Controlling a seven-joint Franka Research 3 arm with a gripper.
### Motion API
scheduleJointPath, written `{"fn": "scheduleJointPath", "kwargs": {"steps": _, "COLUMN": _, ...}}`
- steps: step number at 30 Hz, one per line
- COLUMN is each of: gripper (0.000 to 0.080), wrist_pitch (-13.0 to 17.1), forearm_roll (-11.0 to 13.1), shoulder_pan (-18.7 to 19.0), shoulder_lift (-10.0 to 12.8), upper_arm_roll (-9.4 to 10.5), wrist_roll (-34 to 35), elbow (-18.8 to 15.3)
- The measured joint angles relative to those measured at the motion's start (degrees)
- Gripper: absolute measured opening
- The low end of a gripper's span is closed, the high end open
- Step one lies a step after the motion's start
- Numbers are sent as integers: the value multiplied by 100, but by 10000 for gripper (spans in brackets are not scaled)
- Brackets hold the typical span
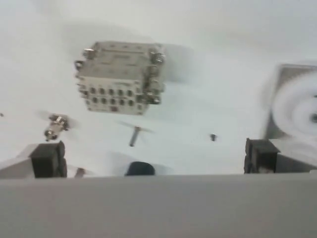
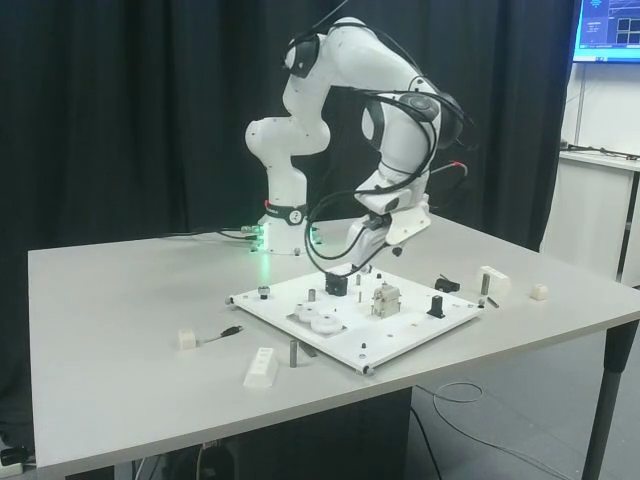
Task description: Remove waterproof.
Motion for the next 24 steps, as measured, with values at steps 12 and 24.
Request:
{"fn": "scheduleJointPath", "kwargs": {"steps": 12, "gripper": 800, "wrist_pitch": 725, "forearm_roll": -19, "shoulder_pan": 284, "shoulder_lift": -448, "upper_arm_roll": 0, "wrist_roll": 66, "elbow": -836}}
{"fn": "scheduleJointPath", "kwargs": {"steps": 24, "gripper": 800, "wrist_pitch": 1545, "forearm_roll": -24, "shoulder_pan": 414, "shoulder_lift": -847, "upper_arm_roll": 1, "wrist_roll": 48, "elbow": -1666}}
